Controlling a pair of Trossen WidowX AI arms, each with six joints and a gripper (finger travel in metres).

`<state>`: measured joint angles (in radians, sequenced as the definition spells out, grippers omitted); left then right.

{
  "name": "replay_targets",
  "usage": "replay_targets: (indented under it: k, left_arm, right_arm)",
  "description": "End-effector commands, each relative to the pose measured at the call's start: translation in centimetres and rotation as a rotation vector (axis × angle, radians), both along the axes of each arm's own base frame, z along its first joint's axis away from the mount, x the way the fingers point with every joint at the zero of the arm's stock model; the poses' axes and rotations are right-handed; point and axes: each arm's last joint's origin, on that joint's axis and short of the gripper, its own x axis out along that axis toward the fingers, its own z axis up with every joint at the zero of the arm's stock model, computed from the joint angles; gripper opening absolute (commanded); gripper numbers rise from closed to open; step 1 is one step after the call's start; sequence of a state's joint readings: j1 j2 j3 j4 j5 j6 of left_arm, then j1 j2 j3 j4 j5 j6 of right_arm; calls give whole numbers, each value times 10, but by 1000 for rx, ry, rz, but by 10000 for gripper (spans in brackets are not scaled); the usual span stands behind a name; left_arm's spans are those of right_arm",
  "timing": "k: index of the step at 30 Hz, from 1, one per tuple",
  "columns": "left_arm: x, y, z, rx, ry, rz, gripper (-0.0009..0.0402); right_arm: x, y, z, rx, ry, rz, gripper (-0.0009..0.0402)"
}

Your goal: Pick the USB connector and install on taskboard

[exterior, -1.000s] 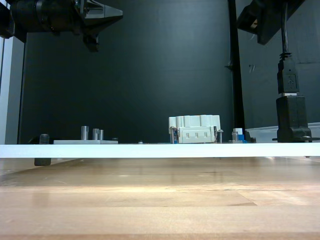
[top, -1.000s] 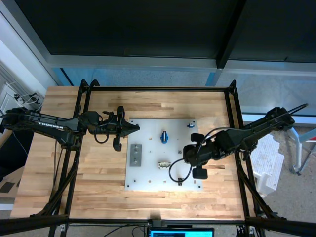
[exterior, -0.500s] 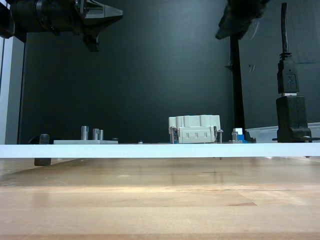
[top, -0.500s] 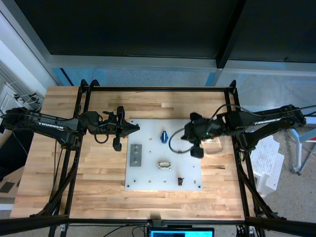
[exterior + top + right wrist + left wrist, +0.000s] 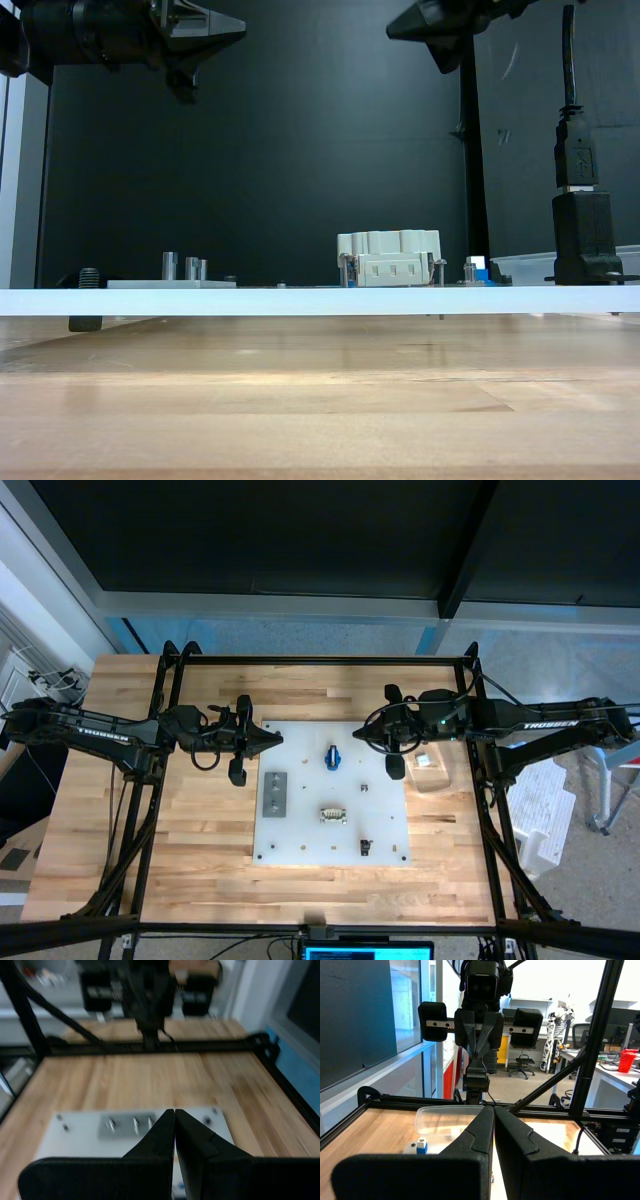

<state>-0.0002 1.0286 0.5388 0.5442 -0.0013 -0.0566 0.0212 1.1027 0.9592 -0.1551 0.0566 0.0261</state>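
1. Well below the right gripper (image 5: 360, 733), and off toward the near edge from it, the USB connector (image 5: 577, 158) stands upright in the small black socket (image 5: 584, 238) on the taskboard (image 5: 300, 830), with its cable rising straight up.
2. It looks seated, so by my read the install is done or very nearly so.
3. Handling call: a light, rigid moulded plug with a stiff cable tail. If it needs a press, take the flat sides of the moulded body, not the cable, which would flex and tilt it.
4. Right gripper: fingers pressed together, nothing between them, touching nothing, and the blue knob (image 5: 333, 757) sits below, just ahead of its tips.
5. Left gripper (image 5: 272, 739): closed and empty too, held high, facing the right gripper, well apart from the connector.
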Motion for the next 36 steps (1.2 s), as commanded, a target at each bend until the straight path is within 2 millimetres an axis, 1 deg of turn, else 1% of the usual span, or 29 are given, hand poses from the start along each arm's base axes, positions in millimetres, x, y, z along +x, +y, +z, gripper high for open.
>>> replay_targets:
  k: [1, 7, 17, 23, 29, 36]
  left_arm:
    - [0, 0, 0, 0, 0, 0, 0]
    - [0, 0, 0, 0, 0, 0, 0]
    - [0, 0, 0, 0, 0, 0, 0]
    - [0, 0, 0, 0, 0, 0, 0]
    - [0, 0, 0, 0, 0, 0, 0]
    - [0, 0, 0, 0, 0, 0, 0]
  right_arm:
    - [0, -2, -4, -2, -76, 1, 0]
    - [2, -2, -14, -1, -185, -1, 0]
    - [1, -2, -35, 1, -258, -4, 0]
    - [-1, -4, -41, 8, -311, -10, 0]
    - [-2, -7, -43, 13, -312, 21, 0]
    - [-3, -10, -47, 21, -302, 8, 0]
